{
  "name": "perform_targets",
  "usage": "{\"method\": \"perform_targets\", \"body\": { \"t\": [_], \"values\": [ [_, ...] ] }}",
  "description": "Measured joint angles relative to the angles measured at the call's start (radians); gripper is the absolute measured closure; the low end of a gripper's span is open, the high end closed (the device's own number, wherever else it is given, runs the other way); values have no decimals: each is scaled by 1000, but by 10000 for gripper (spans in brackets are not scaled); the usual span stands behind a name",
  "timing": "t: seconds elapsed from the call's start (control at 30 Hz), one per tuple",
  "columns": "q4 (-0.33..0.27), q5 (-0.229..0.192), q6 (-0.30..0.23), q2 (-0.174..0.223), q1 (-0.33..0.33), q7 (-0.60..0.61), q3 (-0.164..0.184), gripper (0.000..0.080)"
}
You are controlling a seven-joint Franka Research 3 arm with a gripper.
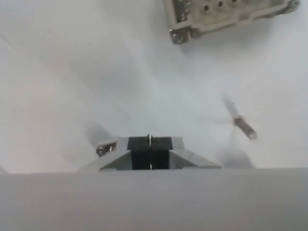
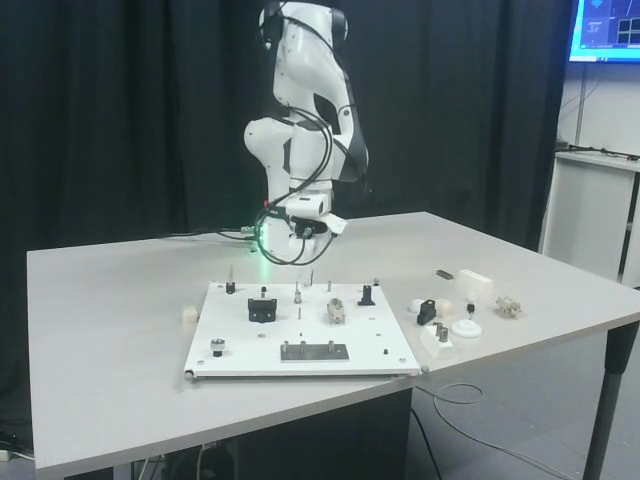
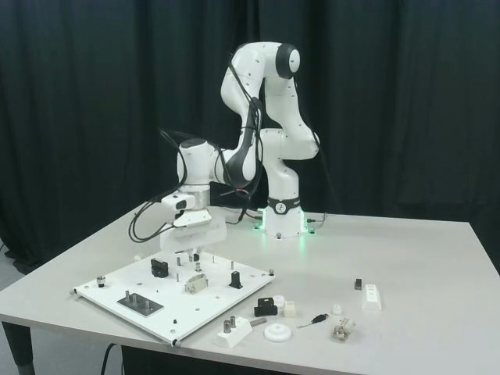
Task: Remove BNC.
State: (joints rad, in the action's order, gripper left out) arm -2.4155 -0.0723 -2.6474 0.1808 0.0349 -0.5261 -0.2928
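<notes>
My gripper (image 2: pixel 303 250) (image 3: pixel 192 247) hangs a little above the back part of the white board (image 2: pixel 370 345) (image 3: pixel 211 308). In the wrist view the black pads meet in a thin line at the gripper (image 1: pixel 150 152), so it is shut, and I see nothing held. A small round BNC connector (image 2: pixel 215 348) (image 3: pixel 100 281) with a metal top stands near the board's front left corner, well away from the gripper. Below the gripper are a thin metal peg (image 1: pixel 245 127) (image 2: pixel 297 294) and a grey multi-pin connector block (image 1: pixel 226 14) (image 2: pixel 336 310) (image 3: pixel 195 285).
The board also carries black brackets (image 2: pixel 263 308) (image 2: pixel 368 294) and a grey plate with pegs (image 2: pixel 312 350). Loose white and black parts (image 2: pixel 440 335) (image 3: pixel 275 332), a white block (image 2: pixel 477 280) (image 3: pixel 372 297) and a small metal connector (image 2: pixel 509 307) lie on the grey table beside the board.
</notes>
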Motion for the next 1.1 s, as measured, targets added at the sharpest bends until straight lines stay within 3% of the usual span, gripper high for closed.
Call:
{"method": "perform_targets", "body": {
  "t": [0.33, 0.8, 1.1],
  "values": [
    [16, 0, 48, -45, 0, 52, -3, 802],
    [31, 7, 74, -80, 0, 103, -4, 803],
    [46, 52, 108, -96, 0, 151, -4, 803]
  ]
}}
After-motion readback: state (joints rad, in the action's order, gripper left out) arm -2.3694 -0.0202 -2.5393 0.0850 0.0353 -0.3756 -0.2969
